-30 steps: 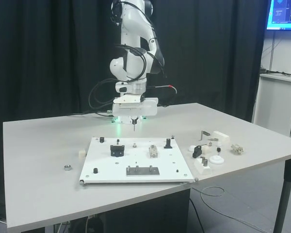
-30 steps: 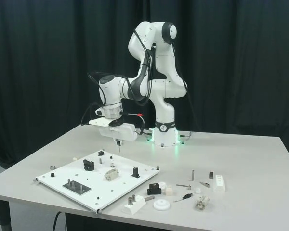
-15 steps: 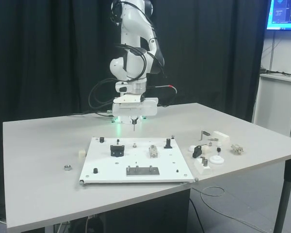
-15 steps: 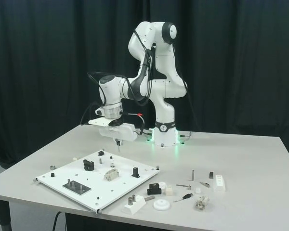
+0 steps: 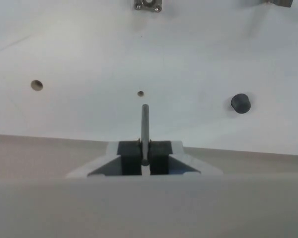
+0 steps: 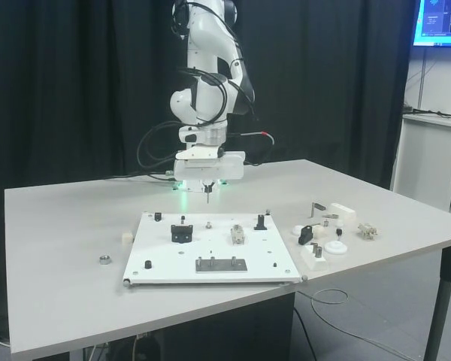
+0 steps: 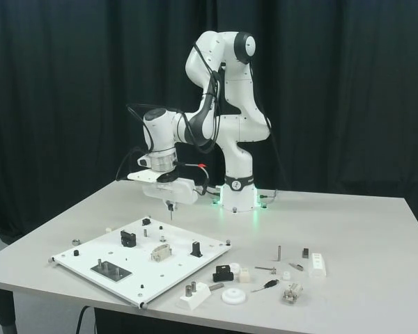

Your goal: Place round peg 1.

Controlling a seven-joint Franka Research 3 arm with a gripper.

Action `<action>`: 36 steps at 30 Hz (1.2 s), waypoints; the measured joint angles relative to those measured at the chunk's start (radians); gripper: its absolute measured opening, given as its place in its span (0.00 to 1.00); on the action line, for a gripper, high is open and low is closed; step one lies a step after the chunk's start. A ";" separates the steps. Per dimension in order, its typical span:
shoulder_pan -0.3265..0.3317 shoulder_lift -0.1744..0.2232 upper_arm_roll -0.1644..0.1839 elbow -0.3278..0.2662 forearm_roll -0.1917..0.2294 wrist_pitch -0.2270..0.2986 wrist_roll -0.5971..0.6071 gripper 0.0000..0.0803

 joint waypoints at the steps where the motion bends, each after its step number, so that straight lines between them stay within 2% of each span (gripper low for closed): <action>1: 0.000 0.000 0.000 0.000 0.000 0.000 0.000 0.04; 14: 0.002 0.000 0.001 0.000 -0.001 0.008 0.000 0.04; 21: 0.020 0.000 0.015 0.000 0.005 0.016 0.000 0.04; 36: 0.140 -0.010 0.067 0.000 0.063 0.024 0.000 0.04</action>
